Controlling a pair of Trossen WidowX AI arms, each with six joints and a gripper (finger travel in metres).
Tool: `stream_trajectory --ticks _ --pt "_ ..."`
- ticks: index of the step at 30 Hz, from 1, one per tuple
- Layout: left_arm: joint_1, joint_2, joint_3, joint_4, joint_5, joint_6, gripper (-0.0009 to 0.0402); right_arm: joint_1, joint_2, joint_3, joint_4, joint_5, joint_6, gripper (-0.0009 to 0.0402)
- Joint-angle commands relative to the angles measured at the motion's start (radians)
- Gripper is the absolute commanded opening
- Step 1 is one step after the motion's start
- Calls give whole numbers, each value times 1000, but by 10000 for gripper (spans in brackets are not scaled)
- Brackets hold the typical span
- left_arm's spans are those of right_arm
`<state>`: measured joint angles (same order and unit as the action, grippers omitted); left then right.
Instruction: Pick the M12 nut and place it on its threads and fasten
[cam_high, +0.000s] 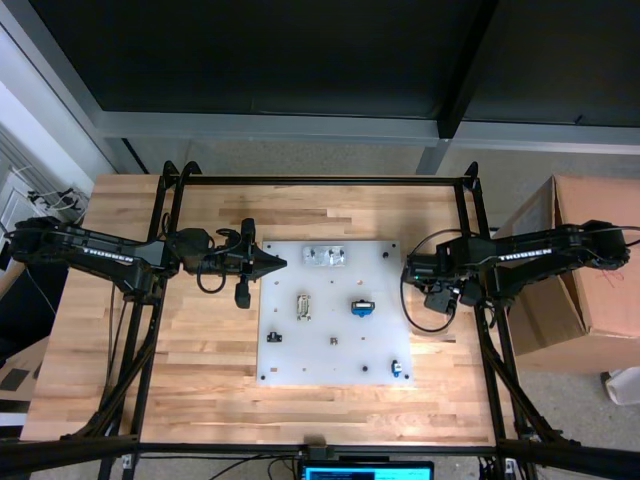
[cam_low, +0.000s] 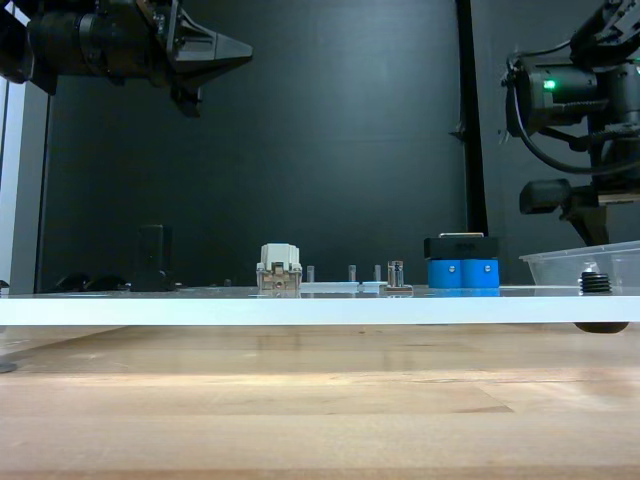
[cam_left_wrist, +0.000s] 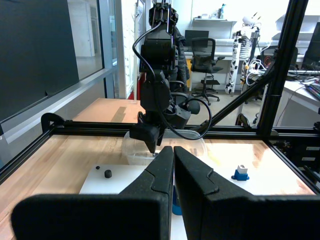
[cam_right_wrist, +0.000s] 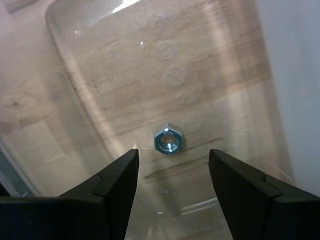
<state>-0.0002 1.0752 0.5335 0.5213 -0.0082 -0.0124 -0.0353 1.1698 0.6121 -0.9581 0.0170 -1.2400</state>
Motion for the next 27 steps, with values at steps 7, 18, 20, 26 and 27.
stream_trajectory --ticks 7,18,20,26,27 --pt "0 0 0 0 0 0 0 4 18 -42 72 2 -8 192" --pt "0 0 0 0 0 0 0 5 37 -81 128 10 -8 192" --pt "0 0 0 0 0 0 0 5 37 -85 130 20 -8 192" --pt "0 0 0 0 0 0 0 5 37 -87 135 19 -7 191" --pt "0 0 0 0 0 0 0 5 37 -87 135 18 -7 187"
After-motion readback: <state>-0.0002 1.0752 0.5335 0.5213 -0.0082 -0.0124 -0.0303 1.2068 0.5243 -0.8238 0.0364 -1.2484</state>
